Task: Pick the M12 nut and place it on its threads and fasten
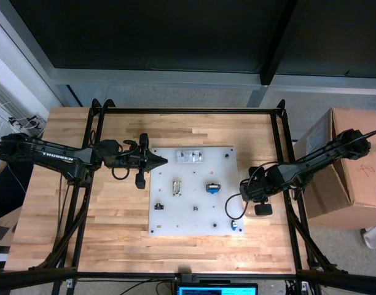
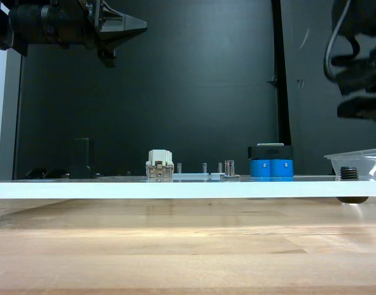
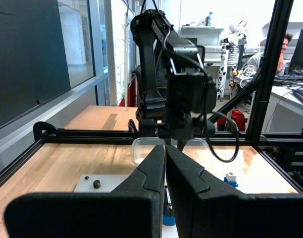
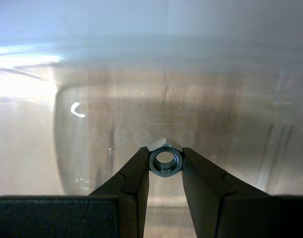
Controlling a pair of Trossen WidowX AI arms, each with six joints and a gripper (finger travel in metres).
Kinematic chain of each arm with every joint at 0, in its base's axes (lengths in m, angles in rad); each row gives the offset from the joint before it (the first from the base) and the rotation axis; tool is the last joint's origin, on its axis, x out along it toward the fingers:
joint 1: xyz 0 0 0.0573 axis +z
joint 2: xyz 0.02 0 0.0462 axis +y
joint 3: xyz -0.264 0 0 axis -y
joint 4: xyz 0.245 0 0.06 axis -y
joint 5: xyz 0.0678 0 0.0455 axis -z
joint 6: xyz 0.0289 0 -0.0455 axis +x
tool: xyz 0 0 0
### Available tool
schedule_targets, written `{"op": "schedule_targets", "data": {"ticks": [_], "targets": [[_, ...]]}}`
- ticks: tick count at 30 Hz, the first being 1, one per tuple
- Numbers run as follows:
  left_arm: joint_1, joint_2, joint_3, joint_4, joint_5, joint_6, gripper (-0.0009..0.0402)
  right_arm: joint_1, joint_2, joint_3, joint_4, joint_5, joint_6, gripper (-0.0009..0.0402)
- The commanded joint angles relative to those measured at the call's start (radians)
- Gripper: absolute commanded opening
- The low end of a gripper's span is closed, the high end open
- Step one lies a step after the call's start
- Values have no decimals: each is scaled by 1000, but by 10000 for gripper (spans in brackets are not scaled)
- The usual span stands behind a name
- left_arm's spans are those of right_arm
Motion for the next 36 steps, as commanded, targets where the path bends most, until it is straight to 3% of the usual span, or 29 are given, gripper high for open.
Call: {"op": "schedule_targets", "data": {"ticks": [1,6,14,19,25,36], "targets": [[0,0,0,0,0,0,0,0,0,56,-47,-2,5,5],[0,0,0,0,0,0,0,0,5,120,-81,-3,3,4],[0,0,0,0,0,0,0,2,120,236,-93,-26,21,4],[0,0,0,0,0,0,0,5,241,378,-150,-28,82,4],[0,0,0,0,0,0,0,11,405,595,-159,-97,185,4],[0,0,0,0,0,0,0,52,644,855,-204,-100,288,4]]}}
